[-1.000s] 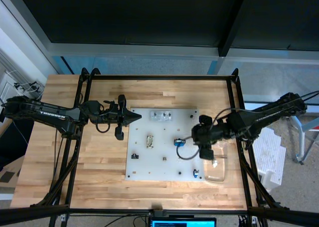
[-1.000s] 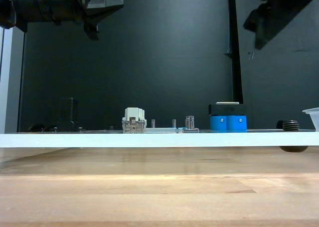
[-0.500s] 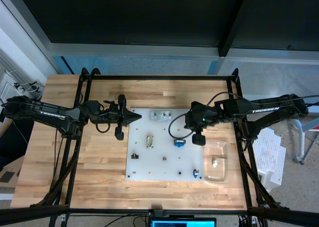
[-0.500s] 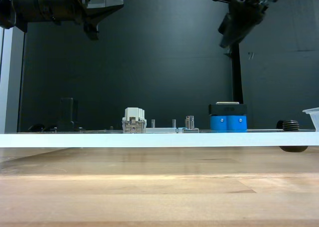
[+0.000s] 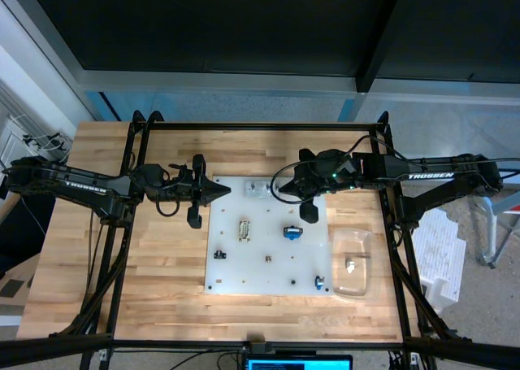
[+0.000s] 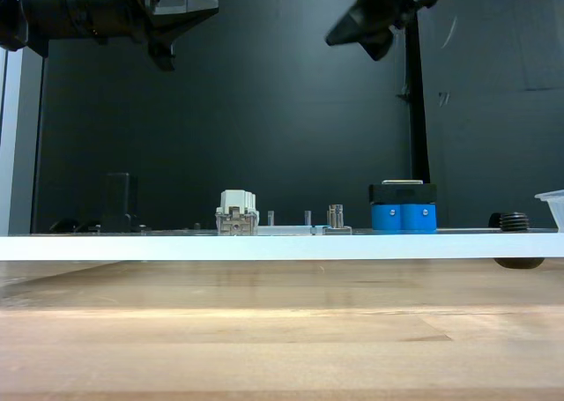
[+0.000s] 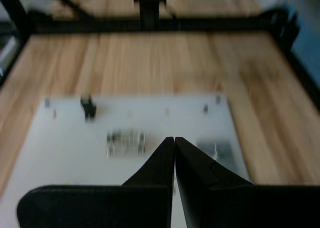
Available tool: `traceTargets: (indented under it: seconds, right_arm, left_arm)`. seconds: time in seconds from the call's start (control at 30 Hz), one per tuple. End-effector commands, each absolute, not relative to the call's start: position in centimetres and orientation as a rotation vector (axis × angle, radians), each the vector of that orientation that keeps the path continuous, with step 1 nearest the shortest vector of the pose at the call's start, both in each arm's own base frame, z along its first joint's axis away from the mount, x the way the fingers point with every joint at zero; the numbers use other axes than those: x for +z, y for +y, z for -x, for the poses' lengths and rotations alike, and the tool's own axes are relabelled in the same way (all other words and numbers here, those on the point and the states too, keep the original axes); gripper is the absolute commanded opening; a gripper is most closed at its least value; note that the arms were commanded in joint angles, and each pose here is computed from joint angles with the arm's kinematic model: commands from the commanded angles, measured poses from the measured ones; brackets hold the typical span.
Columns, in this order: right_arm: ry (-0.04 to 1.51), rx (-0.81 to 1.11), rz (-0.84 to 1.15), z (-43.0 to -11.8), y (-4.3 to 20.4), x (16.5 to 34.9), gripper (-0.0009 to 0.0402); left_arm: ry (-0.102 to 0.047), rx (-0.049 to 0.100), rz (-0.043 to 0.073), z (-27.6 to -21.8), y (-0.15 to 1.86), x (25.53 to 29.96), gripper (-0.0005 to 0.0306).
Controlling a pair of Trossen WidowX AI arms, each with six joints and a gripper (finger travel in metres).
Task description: Pick the RJ45 connector and install on taskboard
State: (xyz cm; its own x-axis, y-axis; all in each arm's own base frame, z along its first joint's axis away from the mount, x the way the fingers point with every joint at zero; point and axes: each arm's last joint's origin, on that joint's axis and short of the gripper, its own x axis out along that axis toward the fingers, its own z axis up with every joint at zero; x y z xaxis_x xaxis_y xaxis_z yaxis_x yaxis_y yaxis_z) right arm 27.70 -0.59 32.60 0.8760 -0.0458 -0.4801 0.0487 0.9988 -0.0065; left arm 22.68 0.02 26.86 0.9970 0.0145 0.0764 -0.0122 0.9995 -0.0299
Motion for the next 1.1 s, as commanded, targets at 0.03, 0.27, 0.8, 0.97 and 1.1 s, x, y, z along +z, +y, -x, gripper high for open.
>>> traceTargets:
  seconds: [0.03,0.27,0.8,0.97,1.1]
  right_arm:
    - [0.41,-0.048,-0.006,-28.1,-0.6,32.5,0.0]
    - [0.297,-0.027,0.013,-28.1,-0.6,32.5,0.0]
    - [0.053,-0.035,-0.016,-26.5,-1.0,30.4,0.0]
    - [0.003,-0.036,-0.036,-26.0,-1.0,29.5,0.0]
    - [-0.02,-0.034,-0.075,-25.8,-1.0,29.0,0.0]
  left_arm:
    - [-0.077,0.013,0.029,-22.68,0.01,26.86,0.0]
    - [-0.077,0.013,0.029,-22.68,0.01,26.86,0.0]
    - [-0.076,0.013,0.029,-22.69,0.01,26.85,0.0]
    - [-0.077,0.013,0.029,-22.68,0.01,26.86,0.0]
    - [-0.077,0.013,0.029,-22.68,0.01,26.86,0.0]
